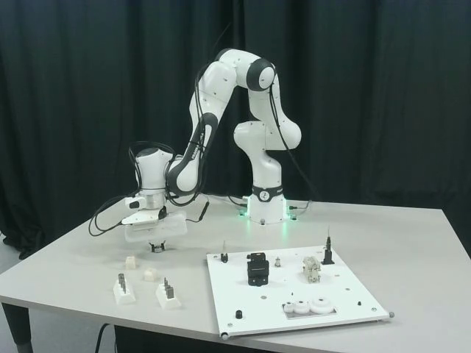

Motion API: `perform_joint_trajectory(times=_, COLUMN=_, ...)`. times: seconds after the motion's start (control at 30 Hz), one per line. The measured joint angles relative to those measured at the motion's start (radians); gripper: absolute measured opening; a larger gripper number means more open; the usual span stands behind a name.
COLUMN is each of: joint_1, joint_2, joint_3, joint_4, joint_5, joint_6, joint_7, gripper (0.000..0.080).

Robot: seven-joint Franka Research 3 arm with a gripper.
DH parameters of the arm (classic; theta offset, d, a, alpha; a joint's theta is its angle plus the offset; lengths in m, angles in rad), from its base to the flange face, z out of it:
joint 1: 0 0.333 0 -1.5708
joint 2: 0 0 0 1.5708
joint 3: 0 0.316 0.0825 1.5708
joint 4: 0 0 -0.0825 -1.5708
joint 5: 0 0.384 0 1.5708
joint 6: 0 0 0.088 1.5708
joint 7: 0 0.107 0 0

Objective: Insert bolt 4.

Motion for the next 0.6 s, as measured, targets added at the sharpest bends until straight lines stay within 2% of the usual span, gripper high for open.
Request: perform_joint_trajectory(times=0.6, joint_1=0.000, joint_2=-0.001, joint_3=-0.012, joint_4=0.021, joint_5=-0.001, joint_6=-0.030, joint_7=-0.012, gripper=0.0226)
